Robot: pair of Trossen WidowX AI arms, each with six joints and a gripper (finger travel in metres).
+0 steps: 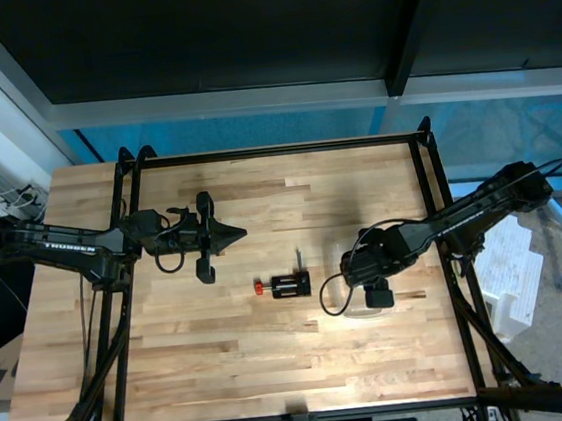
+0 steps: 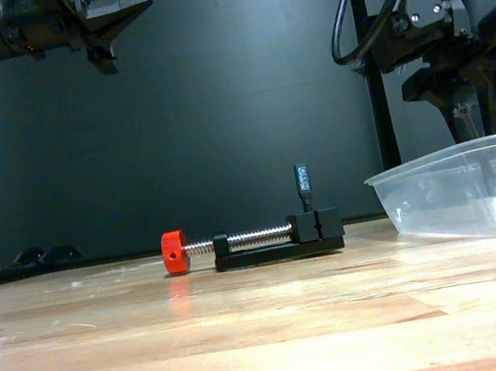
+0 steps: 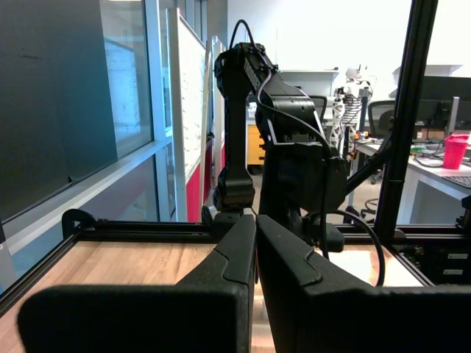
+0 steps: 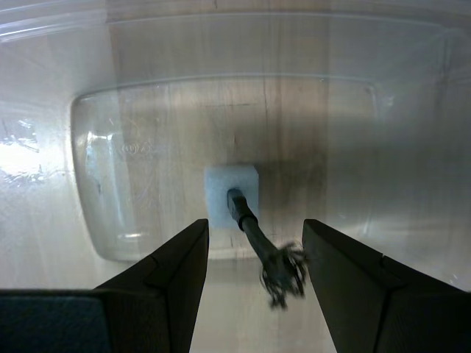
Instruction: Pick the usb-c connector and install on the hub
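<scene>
The pale wooden tabletop [image 1: 237,366] is being spanned by both arms. The left gripper [image 3: 255,220] is being held high above its left half. Only the left wrist view is showing its fingers [image 3: 235,254] pressed together on nothing. The right gripper [image 4: 255,223] is being held over the clear plastic tray [image 2: 436,195], jaws wide apart and empty. Beside the tray, the small black screw clamp with a red knob [image 2: 265,237] is being shown plainest in the low view. The thin black usb-c connector [image 4: 249,223] is being shown only in the right wrist view, lying free in the tray, one end at a small white square pad [image 4: 219,184].
</scene>
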